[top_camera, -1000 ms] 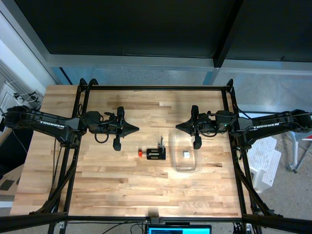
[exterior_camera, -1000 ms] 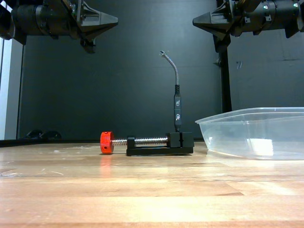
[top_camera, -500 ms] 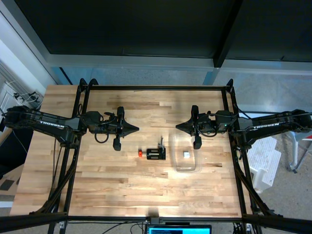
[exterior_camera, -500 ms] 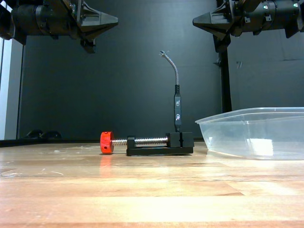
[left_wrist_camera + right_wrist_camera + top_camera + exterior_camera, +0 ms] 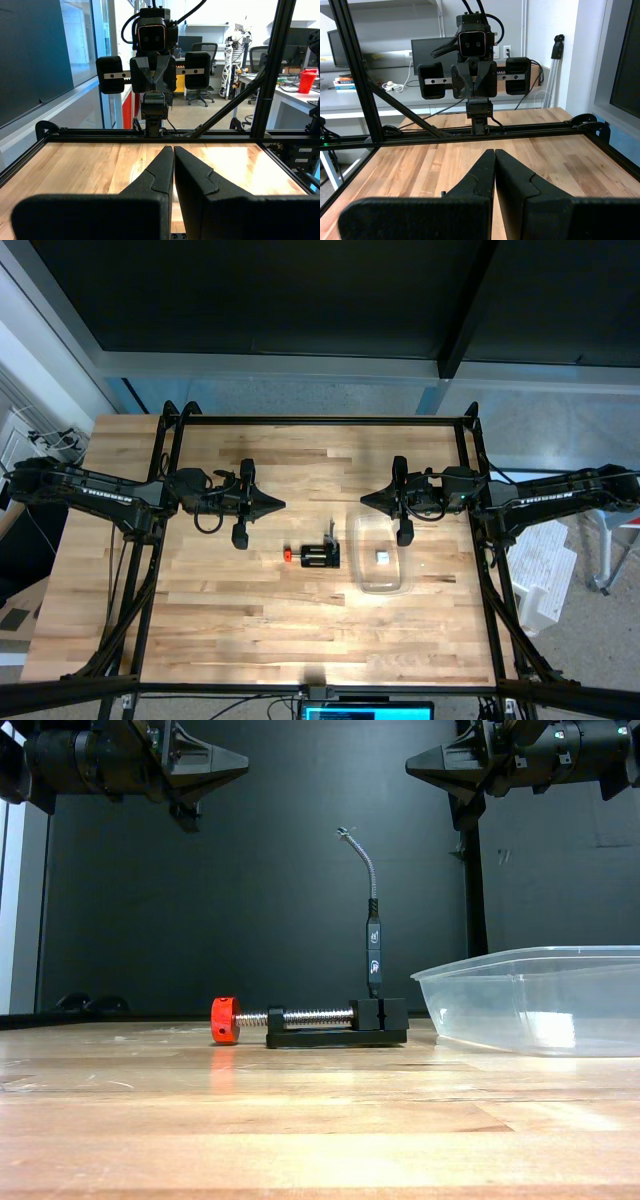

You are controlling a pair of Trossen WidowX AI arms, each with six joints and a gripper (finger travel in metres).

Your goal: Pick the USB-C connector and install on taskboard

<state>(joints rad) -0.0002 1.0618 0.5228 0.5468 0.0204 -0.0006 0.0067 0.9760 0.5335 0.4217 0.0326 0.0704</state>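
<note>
I see the left gripper (image 5: 282, 505) and the right gripper (image 5: 362, 502) high over the table (image 5: 200, 590), tips facing. All 4 fingers are pressed together, holding nothing. The USB-C connector (image 5: 373, 950) stands upright in the taskboard (image 5: 337, 1021) (wire bending above), near the clear tray (image 5: 530, 1000).

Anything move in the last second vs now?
Nothing visibly changed. The left gripper and right gripper both hang shut, high above the table, tips facing each other. The USB-C connector stands upright on the taskboard.
</note>
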